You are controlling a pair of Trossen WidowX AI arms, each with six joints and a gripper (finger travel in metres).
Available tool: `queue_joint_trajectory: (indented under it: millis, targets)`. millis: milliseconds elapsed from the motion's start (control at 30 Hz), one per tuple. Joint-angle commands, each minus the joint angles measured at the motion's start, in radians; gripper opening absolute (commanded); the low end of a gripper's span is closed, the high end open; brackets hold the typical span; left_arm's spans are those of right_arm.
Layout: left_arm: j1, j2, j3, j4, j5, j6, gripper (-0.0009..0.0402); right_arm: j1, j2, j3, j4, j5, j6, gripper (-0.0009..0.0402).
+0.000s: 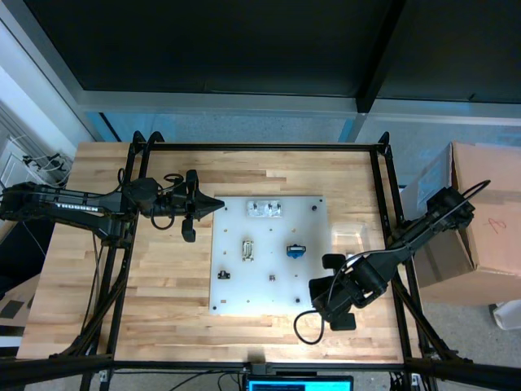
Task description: Pick the RJ45 connector and install on the taskboard
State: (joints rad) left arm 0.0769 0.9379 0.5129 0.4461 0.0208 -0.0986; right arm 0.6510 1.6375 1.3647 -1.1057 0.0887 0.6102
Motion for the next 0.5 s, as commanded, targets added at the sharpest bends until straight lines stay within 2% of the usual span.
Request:
queue_joint_trajectory:
  millis: [33, 500]
  targets:
    - [0.0, 0.0, 0.0, 0.0, 0.0, 0.0, 0.0, 0.011, 0.008, 0.0, 0.003, 0.0, 0.016, 0.0]
    - [0.0, 0.0, 0.0, 0.0, 0.0, 0.0, 0.0, 0.023, 0.008, -0.001, 0.019, 0.001, 0.029, 0.0]
